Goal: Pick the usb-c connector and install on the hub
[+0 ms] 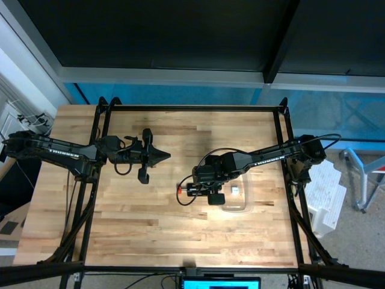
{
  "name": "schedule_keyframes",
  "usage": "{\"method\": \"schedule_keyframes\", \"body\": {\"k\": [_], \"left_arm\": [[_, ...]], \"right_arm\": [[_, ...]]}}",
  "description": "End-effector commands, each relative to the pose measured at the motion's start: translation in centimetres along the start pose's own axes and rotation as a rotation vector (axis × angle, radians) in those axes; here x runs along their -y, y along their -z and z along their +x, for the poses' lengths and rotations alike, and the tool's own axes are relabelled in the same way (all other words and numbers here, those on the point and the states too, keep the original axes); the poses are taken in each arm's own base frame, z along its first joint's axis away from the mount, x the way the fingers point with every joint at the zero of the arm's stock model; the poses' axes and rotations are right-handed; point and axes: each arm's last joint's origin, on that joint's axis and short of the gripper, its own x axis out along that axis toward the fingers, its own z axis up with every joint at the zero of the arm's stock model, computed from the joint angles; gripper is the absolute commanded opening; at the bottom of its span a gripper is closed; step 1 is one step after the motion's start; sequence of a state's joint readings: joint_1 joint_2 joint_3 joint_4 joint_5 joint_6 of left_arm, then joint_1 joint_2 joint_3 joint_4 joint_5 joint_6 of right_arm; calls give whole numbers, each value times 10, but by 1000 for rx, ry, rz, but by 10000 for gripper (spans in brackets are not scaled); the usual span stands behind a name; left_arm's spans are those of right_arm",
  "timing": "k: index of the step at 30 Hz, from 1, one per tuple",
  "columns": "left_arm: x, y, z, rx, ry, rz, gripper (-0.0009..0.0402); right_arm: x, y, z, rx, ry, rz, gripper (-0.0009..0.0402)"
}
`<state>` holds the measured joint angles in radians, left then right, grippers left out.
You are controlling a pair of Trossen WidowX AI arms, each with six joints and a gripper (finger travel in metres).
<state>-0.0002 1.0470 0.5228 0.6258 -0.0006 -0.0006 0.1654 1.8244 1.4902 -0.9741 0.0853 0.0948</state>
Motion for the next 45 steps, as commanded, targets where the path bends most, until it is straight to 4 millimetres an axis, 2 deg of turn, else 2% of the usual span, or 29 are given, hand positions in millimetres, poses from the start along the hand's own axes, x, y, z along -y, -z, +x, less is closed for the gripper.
{"method": "schedule_keyframes", "body": {"k": [1, 45], "left_arm": [[0, 0, 0, 0, 0, 0, 0], [0, 0, 0, 0, 0, 0, 0]], "right_arm": [[0, 0, 0, 6, 0, -1, 0], [1, 0, 3, 14, 0, 4, 0]]}}
